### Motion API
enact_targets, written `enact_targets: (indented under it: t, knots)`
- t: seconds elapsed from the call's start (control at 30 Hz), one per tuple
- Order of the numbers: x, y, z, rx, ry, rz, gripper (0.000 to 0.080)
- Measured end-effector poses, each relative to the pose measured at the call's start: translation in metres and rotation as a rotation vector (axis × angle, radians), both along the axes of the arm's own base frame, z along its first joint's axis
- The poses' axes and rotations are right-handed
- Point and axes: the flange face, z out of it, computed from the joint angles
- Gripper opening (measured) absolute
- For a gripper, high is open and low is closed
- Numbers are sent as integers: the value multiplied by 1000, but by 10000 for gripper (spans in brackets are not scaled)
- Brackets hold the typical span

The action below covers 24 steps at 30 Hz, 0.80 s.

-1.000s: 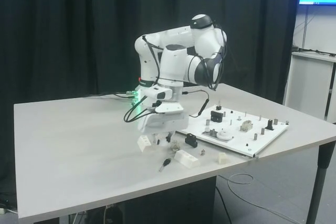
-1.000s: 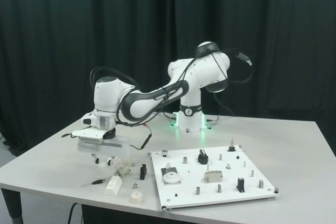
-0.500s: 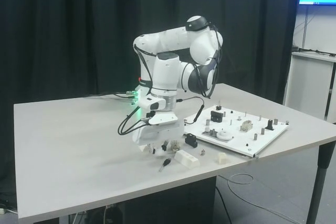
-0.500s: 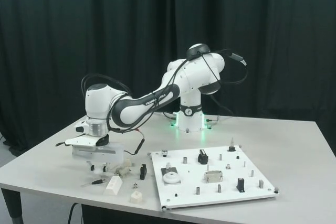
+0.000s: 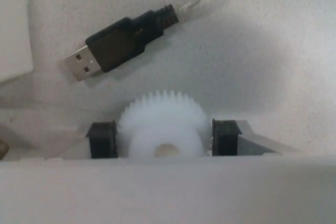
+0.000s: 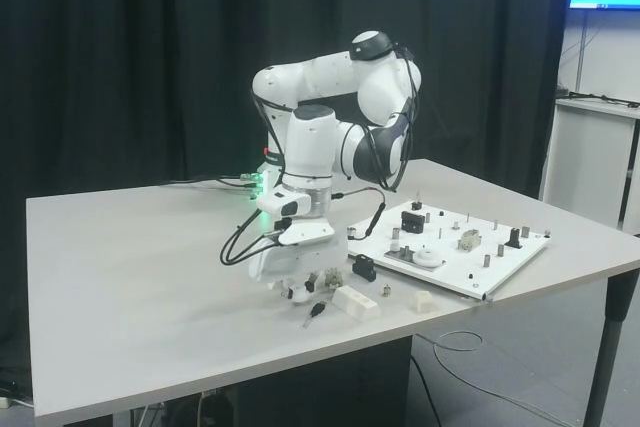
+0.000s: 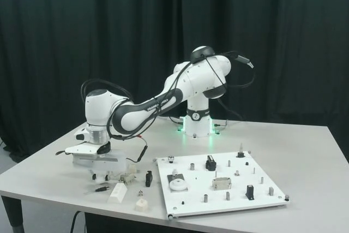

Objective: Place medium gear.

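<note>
In the wrist view a white toothed medium gear [image 5: 163,124] sits between my two black fingertips [image 5: 102,139], and my gripper [image 5: 164,139] is shut on it. The gear hangs just over or on the grey table [image 5: 273,51]; I cannot tell which. Both room views show the gripper [image 6: 297,291] [image 7: 101,177] low at the table, to the left of the white assembly board [image 6: 505,255] [image 7: 218,203]. The hand's body hides the gear in the room views.
A black USB plug [image 5: 121,43] on a cable lies close beside the gear. Near the gripper are a white block [image 6: 356,302] [image 7: 117,192], a small black part [image 6: 363,268] [image 7: 148,178] and a small dark tool [image 6: 314,311] [image 7: 98,189]. The board carries pegs and another white gear [image 7: 176,184].
The arm has swung away from the board toward the table's left side and come down, so the gripper now sits at the table surface.
</note>
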Motion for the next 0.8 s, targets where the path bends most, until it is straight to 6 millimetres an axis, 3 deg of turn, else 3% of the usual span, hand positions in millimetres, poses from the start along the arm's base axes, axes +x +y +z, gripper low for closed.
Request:
enact_targets:
  t: [0.5,0.53,0.8]
  knots:
    - [4,-3,3,-3,-5,3,413]
    - [5,-4,3,-4,-6,4,768]
    - [9,-6,13,-17,-15,3,792]
